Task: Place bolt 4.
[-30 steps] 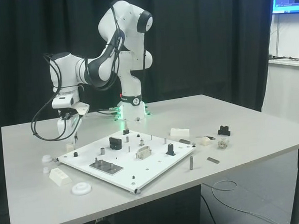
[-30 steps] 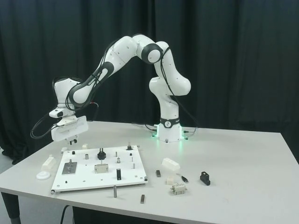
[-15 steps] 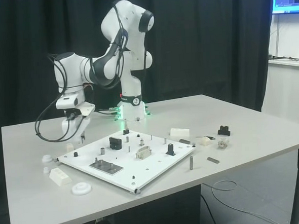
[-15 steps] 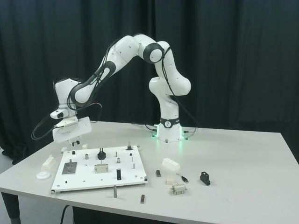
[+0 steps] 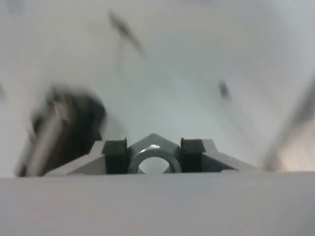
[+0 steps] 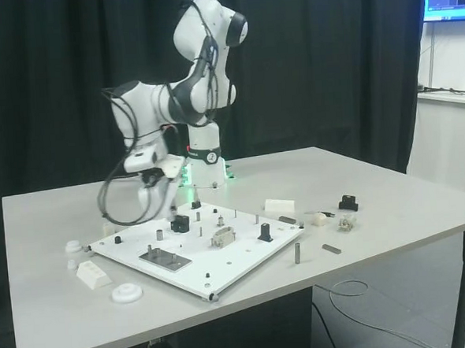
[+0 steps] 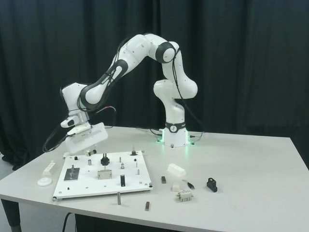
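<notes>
1. Grey table [image 6: 61,334] fills the foreground, with a white disc [image 6: 127,292] and a white block [image 6: 91,273] lying loose near its front left edge, off the board, likely parts waiting their turn.
2. Behind them lies a white board [image 6: 223,273], flat on the table. It carries a grey plate [image 6: 165,260], small upright pins and black fittings, each seated in its own spot. The board appears to be where the bolt is meant to go.
3. Toward the board's far left side, the gripper [image 5: 154,156] hangs low, pointing down, just beside a black block [image 6: 179,222].
4. The wrist view shows the two black pads [image 5: 115,156] closed on a grey bolt [image 5: 154,151], seen end-on as a ring between them. The bolt is therefore in the pincer, above the board and not yet seated. Holding it upright would suit lowering it straight into a hole.
5. Which hole is meant cannot be told.
6. Farther back, the white arm [image 6: 173,103] bends from its base [image 6: 205,172], where a green light [image 6: 193,194] glows.
7. Black curtain [image 6: 328,58] closes the room behind.
</notes>
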You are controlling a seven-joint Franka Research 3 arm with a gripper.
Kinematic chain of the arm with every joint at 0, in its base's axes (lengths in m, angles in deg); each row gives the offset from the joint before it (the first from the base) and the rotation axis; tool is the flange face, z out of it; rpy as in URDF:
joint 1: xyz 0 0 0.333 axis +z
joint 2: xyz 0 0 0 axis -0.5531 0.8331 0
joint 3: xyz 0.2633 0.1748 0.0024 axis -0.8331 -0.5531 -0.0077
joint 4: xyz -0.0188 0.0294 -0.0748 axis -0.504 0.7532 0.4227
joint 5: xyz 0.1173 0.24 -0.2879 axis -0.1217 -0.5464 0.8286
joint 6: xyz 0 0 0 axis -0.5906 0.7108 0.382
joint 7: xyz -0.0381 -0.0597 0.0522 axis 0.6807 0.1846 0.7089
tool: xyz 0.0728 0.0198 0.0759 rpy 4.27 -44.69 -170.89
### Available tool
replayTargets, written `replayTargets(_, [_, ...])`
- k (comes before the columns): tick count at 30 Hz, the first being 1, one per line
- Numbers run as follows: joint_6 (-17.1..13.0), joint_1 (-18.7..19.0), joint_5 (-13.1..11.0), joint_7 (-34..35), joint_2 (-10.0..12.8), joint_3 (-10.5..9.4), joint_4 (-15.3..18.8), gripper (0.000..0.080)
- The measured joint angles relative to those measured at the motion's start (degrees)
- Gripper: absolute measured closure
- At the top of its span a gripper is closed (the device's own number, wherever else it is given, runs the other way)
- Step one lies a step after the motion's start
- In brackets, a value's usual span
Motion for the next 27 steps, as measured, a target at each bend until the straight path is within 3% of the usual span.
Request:
replayTargets(10, [0.8,9.6,-4.2,6.2,-3.3,-0.07,3.7,0.0573])
replayTargets(19, [-0.6,19.8,-4.8,16.5,-5.6,-0.12,5.6,0.0573])
replayTargets(27, [-3.5,29.5,-5.3,27.0,-6.2,-0.33,6.4,0.0573])
